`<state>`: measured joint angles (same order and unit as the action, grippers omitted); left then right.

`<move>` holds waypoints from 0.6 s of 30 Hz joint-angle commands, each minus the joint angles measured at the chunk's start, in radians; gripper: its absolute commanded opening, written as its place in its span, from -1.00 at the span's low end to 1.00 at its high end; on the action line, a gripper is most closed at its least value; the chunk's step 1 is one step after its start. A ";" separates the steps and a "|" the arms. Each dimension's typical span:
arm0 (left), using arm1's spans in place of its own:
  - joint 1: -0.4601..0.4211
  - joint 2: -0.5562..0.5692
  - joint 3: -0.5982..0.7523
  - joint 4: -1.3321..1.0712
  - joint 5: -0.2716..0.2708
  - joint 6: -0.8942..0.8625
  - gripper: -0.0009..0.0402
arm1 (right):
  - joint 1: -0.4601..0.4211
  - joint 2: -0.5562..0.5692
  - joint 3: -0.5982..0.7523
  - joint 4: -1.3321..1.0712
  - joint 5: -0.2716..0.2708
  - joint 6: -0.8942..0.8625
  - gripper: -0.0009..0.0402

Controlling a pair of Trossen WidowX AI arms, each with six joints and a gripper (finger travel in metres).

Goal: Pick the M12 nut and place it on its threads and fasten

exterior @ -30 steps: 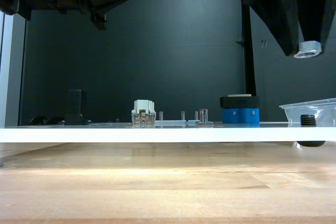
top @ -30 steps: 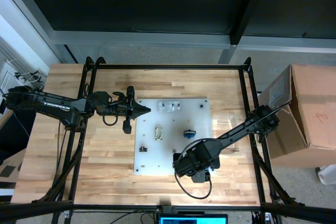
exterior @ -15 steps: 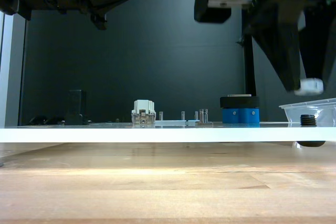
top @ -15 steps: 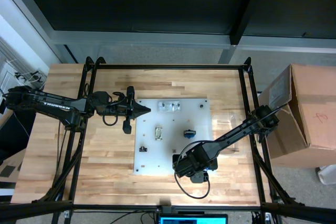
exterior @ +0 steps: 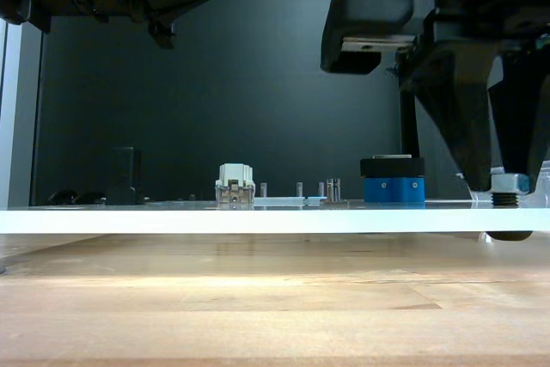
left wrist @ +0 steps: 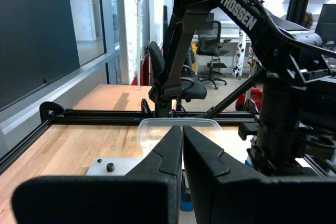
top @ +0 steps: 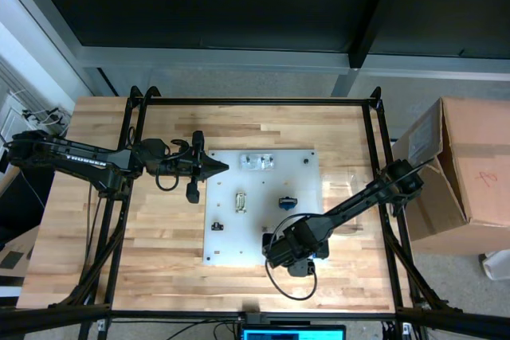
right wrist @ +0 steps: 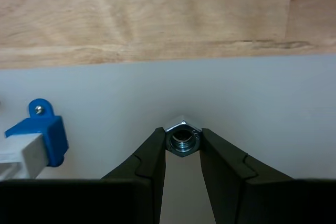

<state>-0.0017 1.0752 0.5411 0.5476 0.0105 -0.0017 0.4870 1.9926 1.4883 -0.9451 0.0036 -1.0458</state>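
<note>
The small silver nut [exterior: 510, 183] is pinched between the right gripper's fingers [right wrist: 152, 153] and lies level in them. My right gripper [exterior: 507, 188] is low over the white board's [top: 239, 236] near right edge. There the nut's underside meets the top of the black ribbed stud [exterior: 505, 200], and ribs still show below it. I cannot tell whether it has caught the threads. In the right wrist view the nut [right wrist: 182, 140] shows a dark bore. From above, the right gripper [top: 305, 258] hides nut and stud. My left gripper [top: 219, 167] hovers shut, holding nothing, by the board's far left edge.
A clear tray [left wrist: 178, 127] lies on the table right of the board. On the board stand a blue-and-black block [exterior: 393, 180], a white connector [exterior: 235, 185] and small silver posts [exterior: 333, 188]. A cardboard box [top: 458, 173] stands beyond the table's right edge.
My right gripper has come straight down with the nut, from well above the board to the top of the stud. The left arm has not moved.
</note>
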 commanded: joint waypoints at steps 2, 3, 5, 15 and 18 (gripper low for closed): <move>0.000 0.000 0.000 0.000 0.000 0.000 -0.96 | -0.003 0.012 -0.002 -0.002 0.005 0.035 -0.96; 0.000 0.000 0.000 0.001 0.000 0.000 -0.96 | -0.004 0.012 -0.002 0.003 0.004 0.050 -0.96; 0.000 0.000 0.000 0.000 0.000 0.000 -0.96 | -0.005 0.023 -0.004 0.019 0.005 0.074 -0.96; 0.000 0.000 0.000 0.000 0.000 0.000 -0.96 | -0.005 0.025 0.001 0.016 0.005 0.246 -0.96; 0.000 0.000 0.000 0.001 0.000 0.000 -0.96 | -0.005 0.024 0.001 0.015 0.005 0.513 -0.96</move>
<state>-0.0017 1.0752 0.5415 0.5476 0.0109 -0.0021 0.4824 2.0140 1.4902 -0.9360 0.0055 -0.6533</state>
